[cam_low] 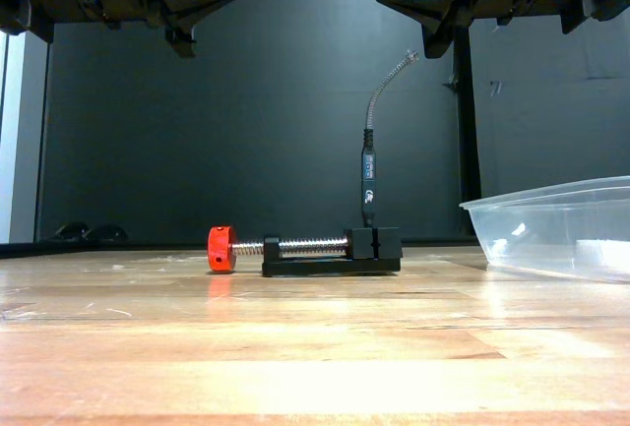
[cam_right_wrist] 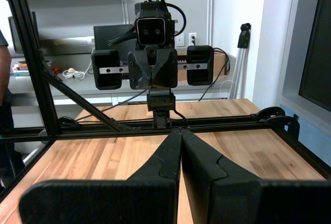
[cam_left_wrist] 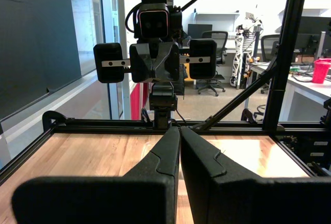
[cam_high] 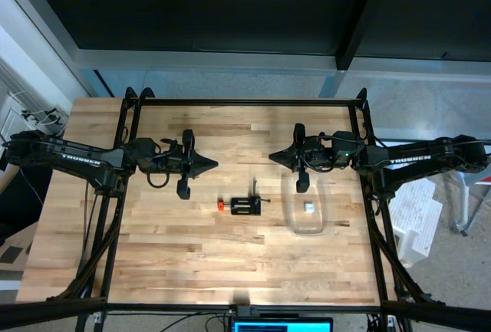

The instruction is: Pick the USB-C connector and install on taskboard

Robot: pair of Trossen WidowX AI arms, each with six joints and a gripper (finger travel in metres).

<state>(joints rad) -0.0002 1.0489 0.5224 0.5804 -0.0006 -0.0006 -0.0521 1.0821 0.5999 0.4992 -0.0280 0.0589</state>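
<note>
Both sets of jaws are pressed together and hold nothing. The left gripper (cam_high: pixel 213 166) hangs high above the surface (cam_high: pixel 192 263) off the knob end of the taskboard (cam_high: pixel 245 206). The right gripper (cam_high: pixel 273 157) hangs equally high off the taskboard's other end, its tip turned toward the left one. Judged from the low view, most of the task looks done: the USB-C connector (cam_low: pixel 367 175) stands upright at the end of the taskboard farthest from the orange-red knob (cam_low: pixel 220 248). Its dark body rises from the block, and a short braided stem curves off above it. Whether the plug is fully seated I cannot tell, since the joint is hidden by the block's edge; it may only be resting there. At most, a check of that seating seems left. The connector sits well below and between the two closed tips, nearer the right one and touching neither. Beyond the taskboard's connector end, a clear tray (cam_high: pixel 295 223) holds a small white block (cam_high: pixel 309 207).
</note>
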